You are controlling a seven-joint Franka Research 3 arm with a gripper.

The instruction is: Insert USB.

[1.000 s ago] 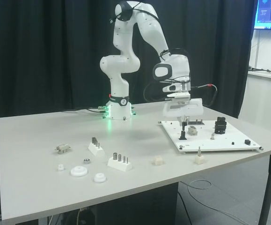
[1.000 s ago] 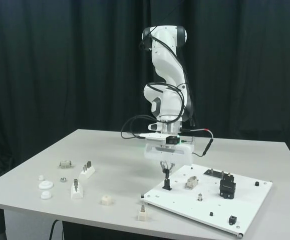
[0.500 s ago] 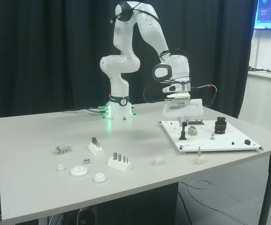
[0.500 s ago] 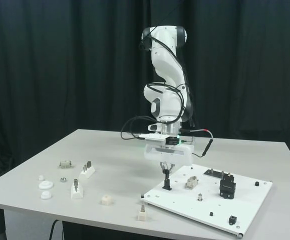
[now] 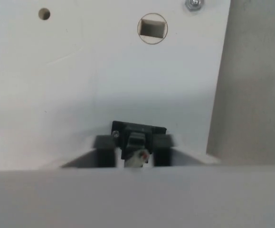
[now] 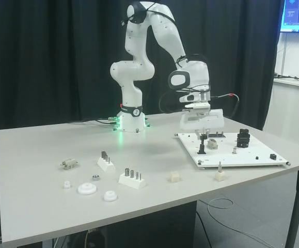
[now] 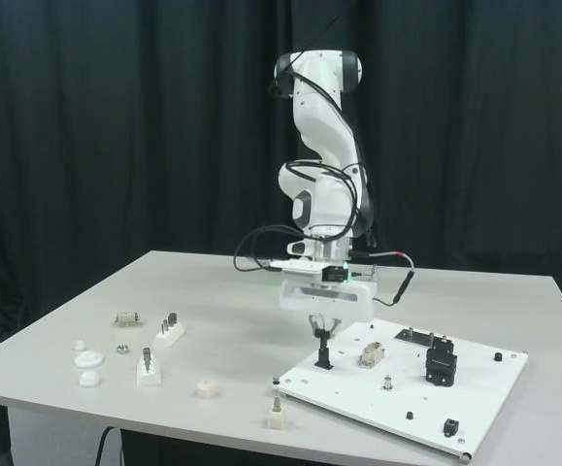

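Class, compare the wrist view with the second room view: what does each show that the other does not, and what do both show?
Only the wrist view shows the square hole in the white board, seen from above. Only the second room view shows the whole white arm, the grey table, the small parts near its front edge, such as the white disc, and the black curtain. Both show the white board and the black socket under the gripper.

A robotics lab: white seven-joint arm [image 6: 139, 57] bolted to a grey table [image 6: 35, 155], black curtains [image 7: 115, 126] all round (a lit monitor [image 6: 298, 15] in one corner), small test fixtures laid out.
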